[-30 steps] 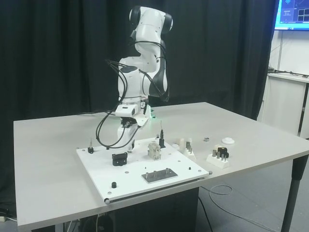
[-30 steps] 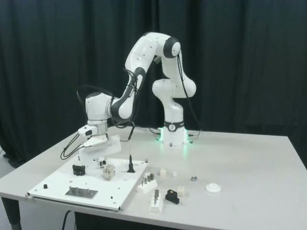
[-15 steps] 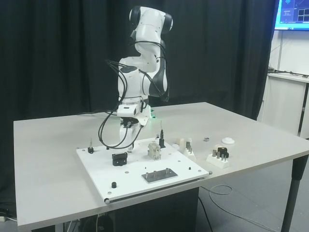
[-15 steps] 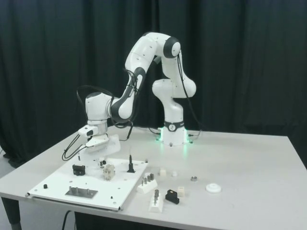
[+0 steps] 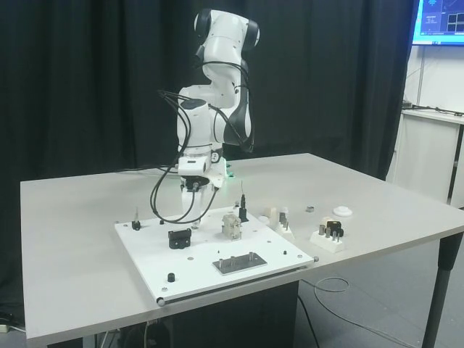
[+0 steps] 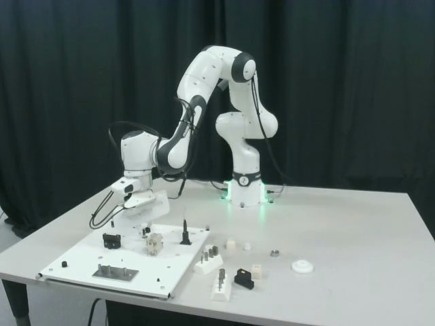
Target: Insert BNC.
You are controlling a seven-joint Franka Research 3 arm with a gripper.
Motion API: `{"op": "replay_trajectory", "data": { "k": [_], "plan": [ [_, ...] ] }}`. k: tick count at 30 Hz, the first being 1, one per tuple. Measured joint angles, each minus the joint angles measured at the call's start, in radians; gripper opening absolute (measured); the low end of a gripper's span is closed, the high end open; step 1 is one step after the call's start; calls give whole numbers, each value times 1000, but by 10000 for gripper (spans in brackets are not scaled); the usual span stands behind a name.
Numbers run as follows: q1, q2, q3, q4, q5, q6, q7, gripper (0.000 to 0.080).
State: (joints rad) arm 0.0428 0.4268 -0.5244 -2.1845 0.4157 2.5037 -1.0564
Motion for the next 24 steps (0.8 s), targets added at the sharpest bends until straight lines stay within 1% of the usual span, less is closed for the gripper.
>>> {"op": "replay_trajectory", "data": {
  "k": [18,24],
  "plan": [
    [0,0,0,0,-1,-2,-78,125],
    [0,0,0,0,-1,-2,-82,125]
  ]
}}
